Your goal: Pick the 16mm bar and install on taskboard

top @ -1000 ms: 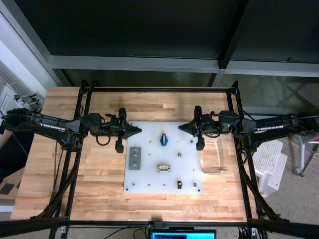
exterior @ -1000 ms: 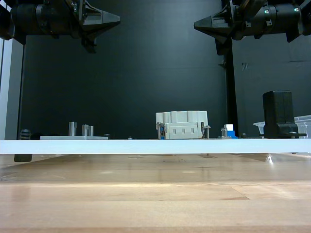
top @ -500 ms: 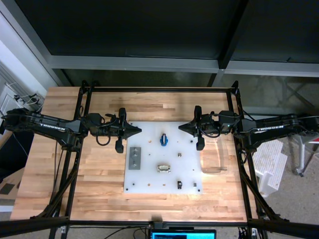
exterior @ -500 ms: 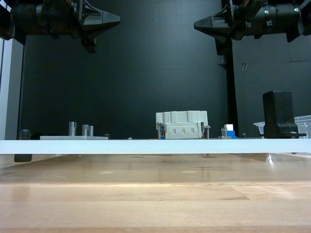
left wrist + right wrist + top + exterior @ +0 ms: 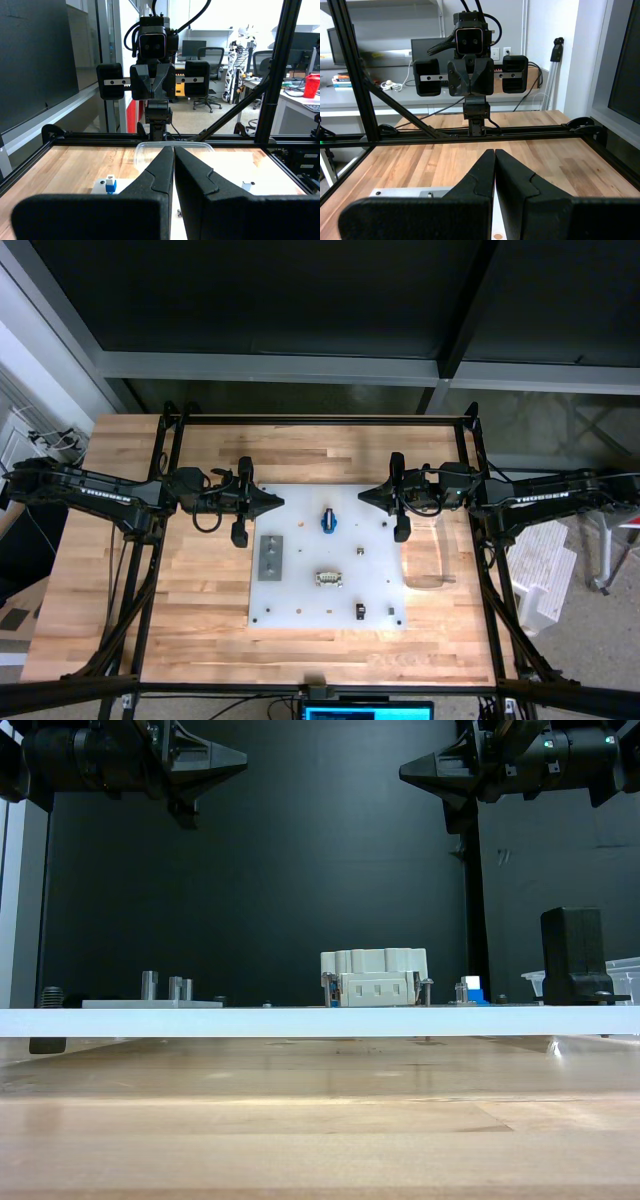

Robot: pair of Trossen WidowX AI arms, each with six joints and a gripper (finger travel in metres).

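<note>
Left end effector and right end effector, closed, empty, hover over far edge of taskboard.

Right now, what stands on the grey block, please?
Short metal pegs stand on the grey block; their lower ends are hidden. Left pincer and right pincer hang shut above the taskboard.

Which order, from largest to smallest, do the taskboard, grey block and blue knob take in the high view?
1. taskboard
2. grey block
3. blue knob
The left tool and right tool, both shut, hover over the taskboard's far left and far right corners.
</note>
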